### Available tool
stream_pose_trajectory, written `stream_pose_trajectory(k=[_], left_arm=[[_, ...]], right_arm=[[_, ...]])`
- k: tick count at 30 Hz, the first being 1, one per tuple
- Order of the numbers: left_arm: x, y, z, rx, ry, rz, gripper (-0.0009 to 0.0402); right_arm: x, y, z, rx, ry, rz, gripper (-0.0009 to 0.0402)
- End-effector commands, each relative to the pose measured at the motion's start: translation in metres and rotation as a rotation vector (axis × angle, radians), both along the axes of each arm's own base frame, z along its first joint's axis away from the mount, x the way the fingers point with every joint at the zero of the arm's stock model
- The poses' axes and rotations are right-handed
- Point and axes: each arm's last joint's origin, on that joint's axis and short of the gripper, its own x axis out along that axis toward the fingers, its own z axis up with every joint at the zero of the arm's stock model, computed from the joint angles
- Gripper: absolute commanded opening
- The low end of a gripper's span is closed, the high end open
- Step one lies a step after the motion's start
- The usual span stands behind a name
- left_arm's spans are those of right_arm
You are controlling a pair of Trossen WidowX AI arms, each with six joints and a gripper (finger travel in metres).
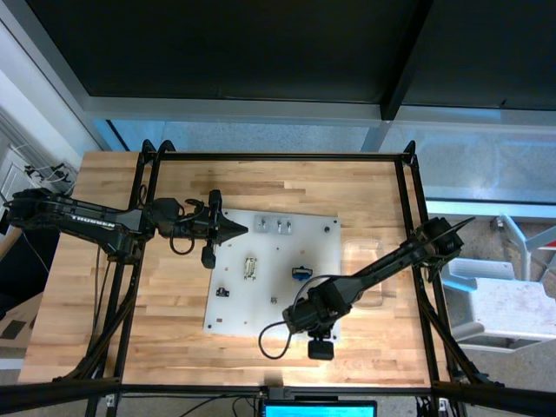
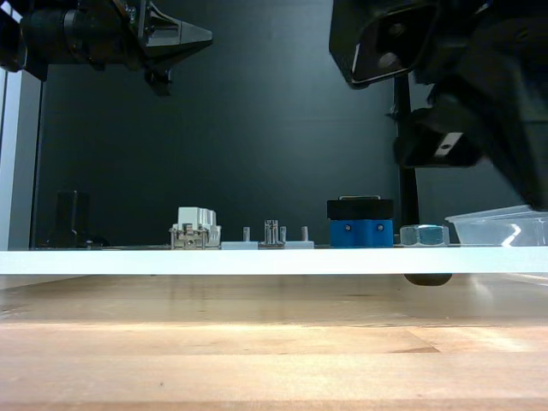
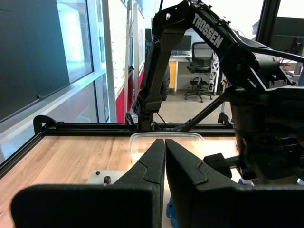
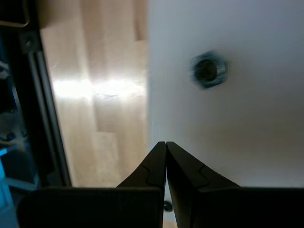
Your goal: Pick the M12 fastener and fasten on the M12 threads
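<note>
The small silver M12 nut [image 4: 209, 71] lies flat on the white board [image 4: 247, 142] close to the board's edge, and its hole looks dark. The low view shows the nut [image 2: 424, 234] down at board level in front of the clear tray, with no ribs showing under it, so it is on its stud and the M12 threads are hidden. My right gripper [image 4: 166, 142] is shut on nothing and hovers above the board beside the nut. From the high view the right gripper [image 1: 294, 316] covers that spot. My left gripper [image 1: 248, 230] is shut and empty, held high over the board's far left.
A clear tray [image 1: 365, 261] sits on the table right of the board. A blue block connector [image 1: 301, 273], a beige connector [image 1: 250, 269] and small grey fittings [image 1: 271, 226] stand on the board. A black post [image 2: 72, 218] rises at the left in the low view.
</note>
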Motion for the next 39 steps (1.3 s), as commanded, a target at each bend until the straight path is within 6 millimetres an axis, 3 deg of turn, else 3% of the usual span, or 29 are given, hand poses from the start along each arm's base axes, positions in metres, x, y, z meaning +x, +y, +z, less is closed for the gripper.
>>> stream_pose_trajectory(k=[1, 13, 27, 39], left_arm=[[0.000, 0.000, 0.000, 0.000, 0.000, 0.000, 0.0000], [0.000, 0.000, 0.000, 0.000, 0.000, 0.000, 0.0000], [0.000, 0.000, 0.000, 0.000, 0.000, 0.000, 0.0000], [0.000, 0.000, 0.000, 0.000, 0.000, 0.000, 0.0000]], right_arm=[[-0.002, 0.001, 0.004, 0.003, -0.007, 0.001, 0.0000], [-0.001, -0.001, 0.011, -0.094, -0.095, -0.038, 0.0000], [-0.010, -0.005, 0.042, -0.099, -0.186, -0.053, 0.0000], [-0.011, -0.006, 0.045, -0.098, -0.201, -0.053, 0.0000]])
